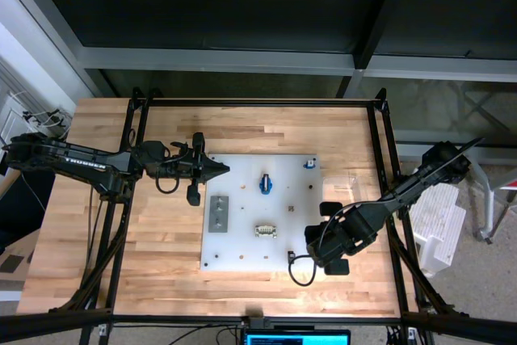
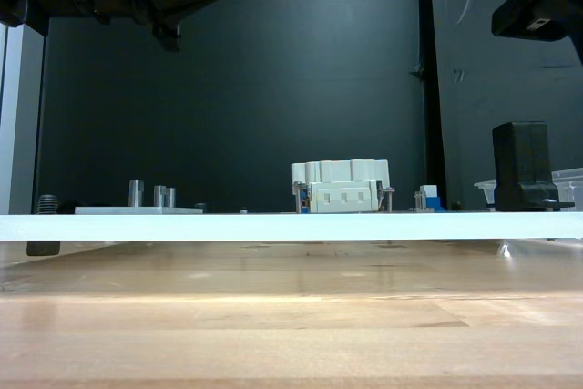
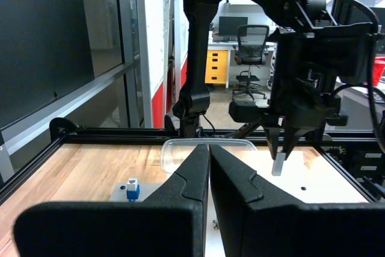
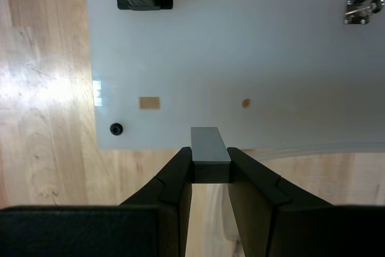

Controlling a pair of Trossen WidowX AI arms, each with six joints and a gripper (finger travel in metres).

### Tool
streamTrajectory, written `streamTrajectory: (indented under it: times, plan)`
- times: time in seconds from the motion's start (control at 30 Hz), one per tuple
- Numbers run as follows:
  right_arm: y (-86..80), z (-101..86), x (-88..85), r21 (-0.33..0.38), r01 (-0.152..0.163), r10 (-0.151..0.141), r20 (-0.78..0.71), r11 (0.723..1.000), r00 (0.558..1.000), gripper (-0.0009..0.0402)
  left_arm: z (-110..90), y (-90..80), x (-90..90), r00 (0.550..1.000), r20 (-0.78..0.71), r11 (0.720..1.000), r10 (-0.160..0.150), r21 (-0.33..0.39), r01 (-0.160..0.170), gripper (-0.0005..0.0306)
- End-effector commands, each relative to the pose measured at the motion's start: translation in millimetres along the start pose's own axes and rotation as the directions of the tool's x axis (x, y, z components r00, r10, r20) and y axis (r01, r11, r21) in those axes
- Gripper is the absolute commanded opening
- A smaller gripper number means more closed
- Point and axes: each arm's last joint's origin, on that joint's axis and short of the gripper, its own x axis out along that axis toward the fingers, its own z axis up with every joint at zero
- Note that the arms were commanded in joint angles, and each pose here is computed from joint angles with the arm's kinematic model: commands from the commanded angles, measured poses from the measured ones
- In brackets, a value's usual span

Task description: Pick the 16mm bar and install on taskboard

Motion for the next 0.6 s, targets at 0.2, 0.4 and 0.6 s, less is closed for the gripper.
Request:
streamTrajectory:
  times: [0.2, 0.4, 0.6]
  plan:
    - [13.0, 6.0, 7.6, 0.012, -0.001, 0.001, -0.006, 1.0, 1.0, 0.0004, 0.0, 0.0, 0.1, 1.0, 0.0, 1.0, 0.0, 0.0, 0.0, 0.0]
    - [20.3, 9.7, 12.4, 0.017, -0.001, 0.001, -0.007, 1.0, 1.0, 0.0004, 0.0, 0.0, 0.1, 1.0, 0.0, 1.0, 0.0, 0.0, 0.0, 0.0]
    - [28.3, 9.6, 19.0, 0.008, 0.003, -0.003, -0.004, 1.0, 1.0, 0.0004, 0.0, 0.0, 0.1, 1.0, 0.0, 1.0, 0.0, 0.0, 0.0, 0.0]
